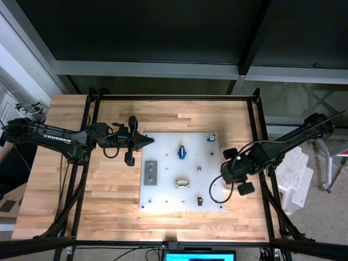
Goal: Pick the 16mm bar and install on taskboard
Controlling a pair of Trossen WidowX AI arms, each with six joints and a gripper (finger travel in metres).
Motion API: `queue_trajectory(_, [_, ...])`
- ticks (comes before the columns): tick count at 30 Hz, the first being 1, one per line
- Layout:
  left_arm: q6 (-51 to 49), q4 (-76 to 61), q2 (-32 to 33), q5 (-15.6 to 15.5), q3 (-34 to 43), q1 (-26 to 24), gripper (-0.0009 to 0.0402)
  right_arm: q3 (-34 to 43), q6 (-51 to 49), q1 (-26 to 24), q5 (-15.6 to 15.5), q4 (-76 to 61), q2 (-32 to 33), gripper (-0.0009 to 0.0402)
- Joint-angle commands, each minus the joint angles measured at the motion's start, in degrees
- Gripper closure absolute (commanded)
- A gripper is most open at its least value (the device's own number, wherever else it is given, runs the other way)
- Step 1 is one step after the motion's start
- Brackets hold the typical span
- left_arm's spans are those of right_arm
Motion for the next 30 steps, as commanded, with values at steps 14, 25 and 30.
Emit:
queue_trajectory(14, [0.0, 0.0, 0.02, 0.02, 0.0, 0.02, 0.0393, 7.63, 8.17, 6.36, 2.64, -1.01, 10.58, 0.0384])
queue_trajectory(25, [0.0, 0.0, 0.02, 0.0, 0.0, 0.0, 0.0393, 10.43, 12.76, 9.11, 2.93, -0.11, 14.99, 0.0384])
queue_trajectory(30, [0.0, -0.02, 0.02, 0.0, 0.0, 0.0, 0.0393, 10.43, 14.34, 9.6, 2.91, 1.31, 16.06, 0.0384])
